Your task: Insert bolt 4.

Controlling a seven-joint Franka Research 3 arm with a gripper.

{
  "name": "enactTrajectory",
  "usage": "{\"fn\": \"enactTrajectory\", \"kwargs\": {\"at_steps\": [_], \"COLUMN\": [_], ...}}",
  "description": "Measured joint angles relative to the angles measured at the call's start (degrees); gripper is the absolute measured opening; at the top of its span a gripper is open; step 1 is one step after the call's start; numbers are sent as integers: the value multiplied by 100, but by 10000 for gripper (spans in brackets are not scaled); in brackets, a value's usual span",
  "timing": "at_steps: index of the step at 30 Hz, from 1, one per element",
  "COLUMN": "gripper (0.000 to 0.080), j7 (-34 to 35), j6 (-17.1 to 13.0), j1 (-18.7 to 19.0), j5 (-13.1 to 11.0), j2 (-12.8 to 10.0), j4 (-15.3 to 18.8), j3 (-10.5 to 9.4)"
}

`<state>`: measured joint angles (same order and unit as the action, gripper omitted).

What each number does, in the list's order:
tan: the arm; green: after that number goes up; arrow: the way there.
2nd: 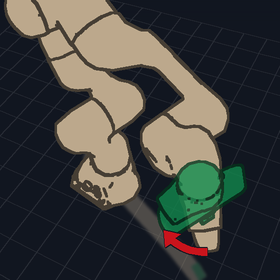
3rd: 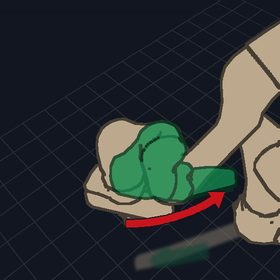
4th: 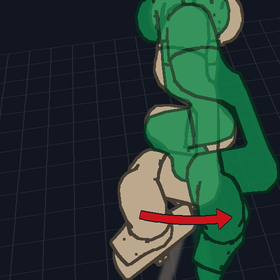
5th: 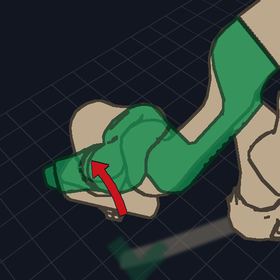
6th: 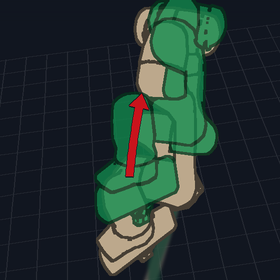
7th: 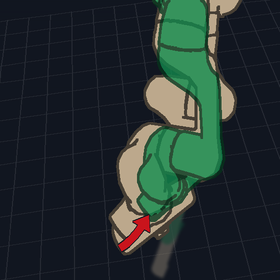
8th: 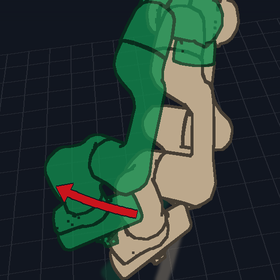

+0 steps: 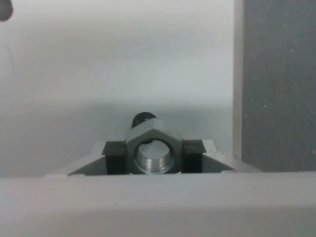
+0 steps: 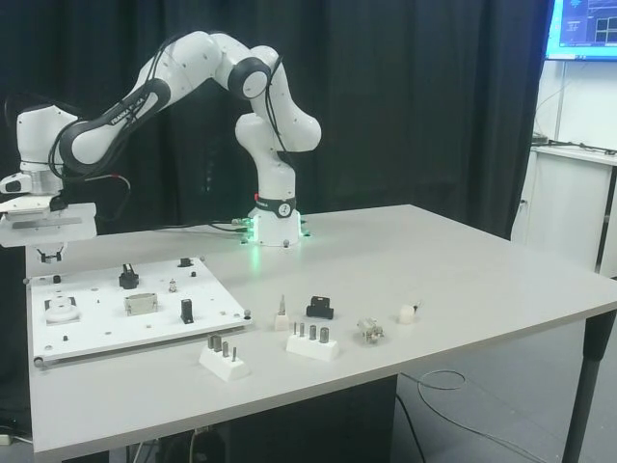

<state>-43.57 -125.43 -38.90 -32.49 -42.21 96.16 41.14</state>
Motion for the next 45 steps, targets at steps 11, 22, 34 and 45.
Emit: {"fn": "enactTrajectory", "kwargs": {"at_steps": [11, 22, 34, 45], "gripper": [226, 226, 226, 226], "j7": [-287, -465, -695, -716], "j6": [34, -104, -397, -550], "j1": [-12, -8, 55, 97], "j5": [-204, -261, -308, -309], "j2": [-44, -49, -49, -51], "j4": [111, 182, 352, 443], "j3": [-12, -22, -25, -30]}}
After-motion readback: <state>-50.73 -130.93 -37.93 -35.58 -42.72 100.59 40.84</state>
